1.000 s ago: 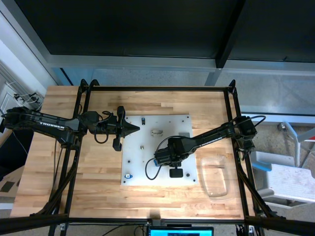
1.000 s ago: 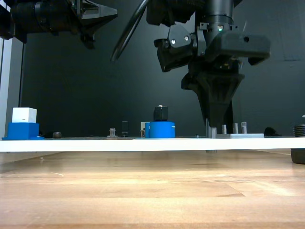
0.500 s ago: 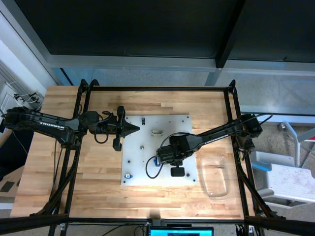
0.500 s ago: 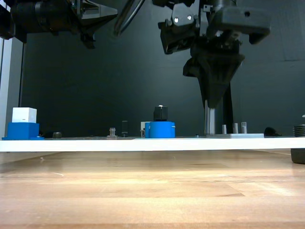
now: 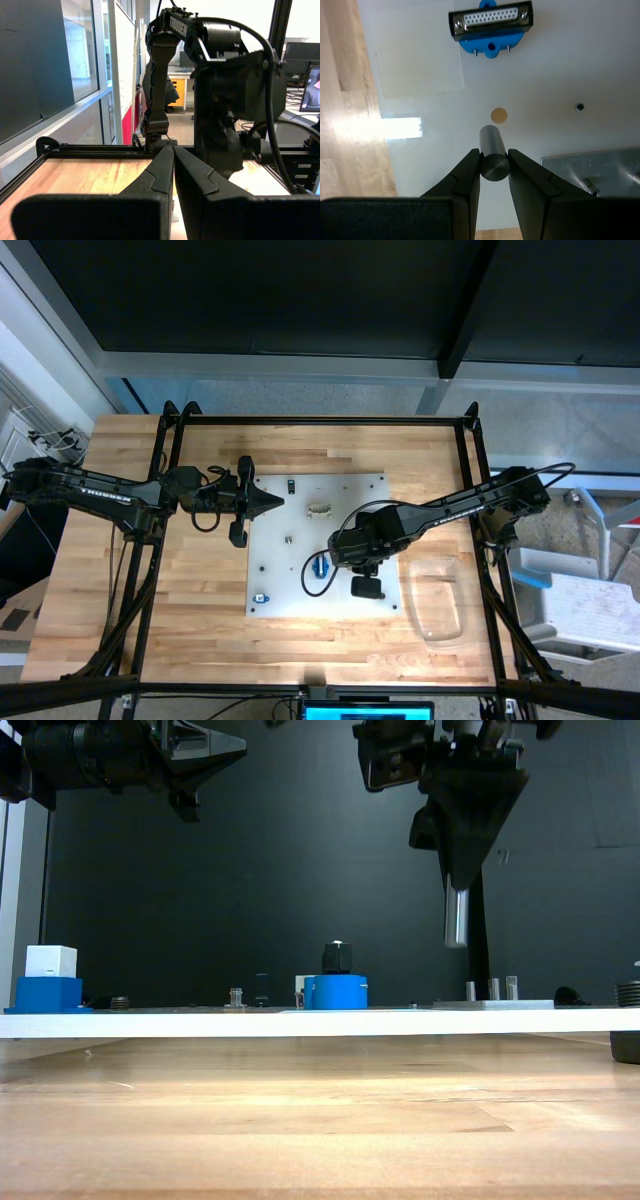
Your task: Pick the 16mm cylinder and place it in the container
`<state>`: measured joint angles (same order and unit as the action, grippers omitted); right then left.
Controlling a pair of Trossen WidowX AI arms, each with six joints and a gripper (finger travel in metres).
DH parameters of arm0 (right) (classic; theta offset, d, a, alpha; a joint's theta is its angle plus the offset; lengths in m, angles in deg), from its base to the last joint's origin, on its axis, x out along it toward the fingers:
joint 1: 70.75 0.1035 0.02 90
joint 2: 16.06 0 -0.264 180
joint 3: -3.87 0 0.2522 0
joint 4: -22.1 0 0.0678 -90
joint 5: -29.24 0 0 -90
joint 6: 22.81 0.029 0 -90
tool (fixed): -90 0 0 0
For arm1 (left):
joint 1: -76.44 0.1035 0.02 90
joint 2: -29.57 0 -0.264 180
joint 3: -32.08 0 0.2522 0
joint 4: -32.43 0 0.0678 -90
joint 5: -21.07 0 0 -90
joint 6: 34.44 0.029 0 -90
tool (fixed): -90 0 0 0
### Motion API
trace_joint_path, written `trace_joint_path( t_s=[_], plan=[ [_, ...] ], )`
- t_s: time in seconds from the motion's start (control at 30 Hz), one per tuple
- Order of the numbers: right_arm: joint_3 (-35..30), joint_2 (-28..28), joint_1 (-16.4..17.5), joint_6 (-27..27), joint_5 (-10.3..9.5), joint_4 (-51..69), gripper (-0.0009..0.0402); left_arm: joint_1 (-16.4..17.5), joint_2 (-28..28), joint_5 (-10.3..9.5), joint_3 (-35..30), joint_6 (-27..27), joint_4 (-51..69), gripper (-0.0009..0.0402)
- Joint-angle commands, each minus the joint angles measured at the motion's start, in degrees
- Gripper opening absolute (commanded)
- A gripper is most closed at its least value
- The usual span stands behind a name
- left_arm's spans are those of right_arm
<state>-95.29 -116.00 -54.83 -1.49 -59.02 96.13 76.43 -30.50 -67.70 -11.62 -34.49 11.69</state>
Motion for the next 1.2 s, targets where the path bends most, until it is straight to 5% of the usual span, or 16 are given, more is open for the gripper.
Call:
trace_joint_path(
  t_s=[0.03,0.37,1.2],
  plan=[
    [0.0,1.1,0.4,0.8,0.22,0.2,0.0027,0.0,0.0,0.0,0.0,0.0,0.0,0.0],
    [0.7,2.9,2.9,2.1,2.91,1.2,0.0027,0.0,0.0,0.0,0.0,0.0,0.0,0.0],
    [9.8,12.1,8.0,9.4,3.34,1.8,0.0027,0.0,0.0,0.0,0.0,0.0,0.0,0.0]
  ],
)
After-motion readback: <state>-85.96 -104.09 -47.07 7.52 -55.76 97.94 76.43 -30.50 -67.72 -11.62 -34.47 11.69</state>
